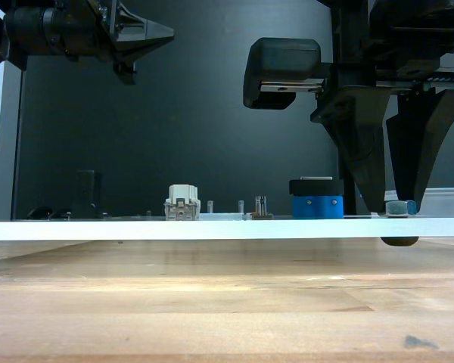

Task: Unfasten the M12 fastener and place in the container

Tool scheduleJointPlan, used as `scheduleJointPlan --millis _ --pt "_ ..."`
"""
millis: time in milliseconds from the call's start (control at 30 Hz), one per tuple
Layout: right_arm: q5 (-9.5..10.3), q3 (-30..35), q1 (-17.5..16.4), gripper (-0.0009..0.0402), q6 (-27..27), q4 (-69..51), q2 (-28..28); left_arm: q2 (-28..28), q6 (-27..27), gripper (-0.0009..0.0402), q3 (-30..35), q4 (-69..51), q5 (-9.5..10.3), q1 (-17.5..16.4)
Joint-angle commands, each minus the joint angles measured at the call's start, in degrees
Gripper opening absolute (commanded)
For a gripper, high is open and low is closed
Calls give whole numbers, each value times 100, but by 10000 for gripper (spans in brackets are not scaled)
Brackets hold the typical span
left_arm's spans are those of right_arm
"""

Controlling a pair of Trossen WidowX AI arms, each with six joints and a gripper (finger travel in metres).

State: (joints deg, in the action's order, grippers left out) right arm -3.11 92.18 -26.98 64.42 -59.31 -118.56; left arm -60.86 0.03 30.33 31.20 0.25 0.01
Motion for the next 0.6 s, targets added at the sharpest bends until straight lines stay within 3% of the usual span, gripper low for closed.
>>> scheduleJointPlan --millis 33,267,467,533,600 --pt "15 7 -2 62 -72 2 -2 0 -2 0 0 0 0 0" --pt "13 7 -7 152 -72 -4 9 0 -2 0 0 0 0 0" --pt "15 7 -22 192 -116 -66 96 0 -2 0 0 0 0 -2" --pt "15 7 -35 195 -334 -162 173 0 -2 0 0 0 0 0" --pt "17 7 -52 194 -903 -227 262 0 -2 0 0 0 0 0"
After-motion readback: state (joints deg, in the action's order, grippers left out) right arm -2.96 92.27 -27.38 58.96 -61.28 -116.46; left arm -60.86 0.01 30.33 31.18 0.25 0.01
